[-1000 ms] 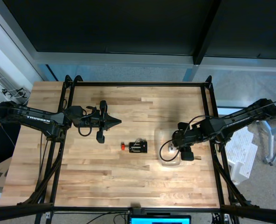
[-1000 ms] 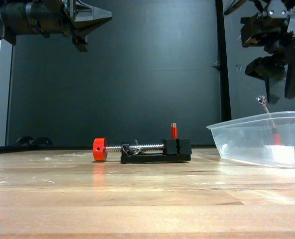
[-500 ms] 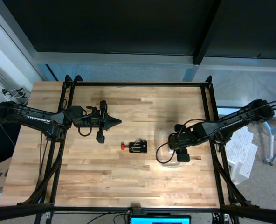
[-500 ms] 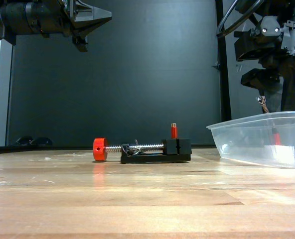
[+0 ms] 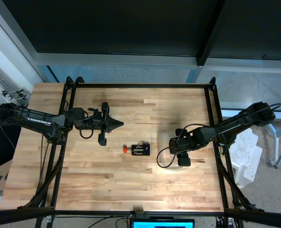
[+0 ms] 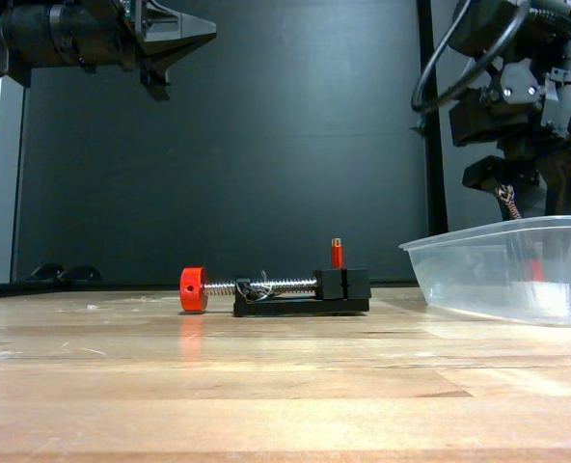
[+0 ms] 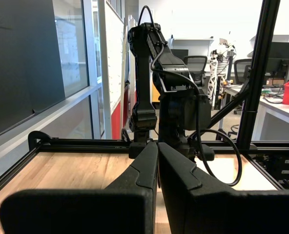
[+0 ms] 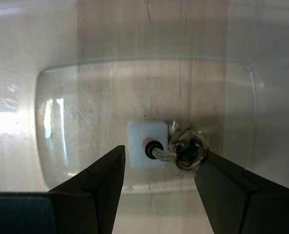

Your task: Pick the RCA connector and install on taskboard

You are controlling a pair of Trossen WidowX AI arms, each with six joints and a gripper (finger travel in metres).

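Observation:
The RCA connector (image 8: 185, 149), a silvery piece with a coiled spring neck, stands upright in a white foam block (image 8: 145, 144) inside a clear plastic tray (image 8: 51, 122). My right gripper (image 8: 161, 153) hangs open just above it, with the connector (image 6: 506, 201) between the jaws and closer to one finger. The taskboard (image 5: 140, 149), a small black block with a red-orange knob, lies mid-table, left of the tray (image 5: 163, 160). In the low view the taskboard (image 6: 300, 289) has a red post on top. My left gripper (image 5: 119, 124) is shut and empty, held high above the table's left half.
A black metal frame (image 5: 140, 86) runs around the wooden table. The right arm (image 5: 226, 126) reaches in from the right edge over the tray (image 6: 459, 270). The left arm (image 5: 31, 118) lies along the left side.
My right gripper has moved left and come down over the tray, closer to the connector. The left arm and the taskboard have not moved.

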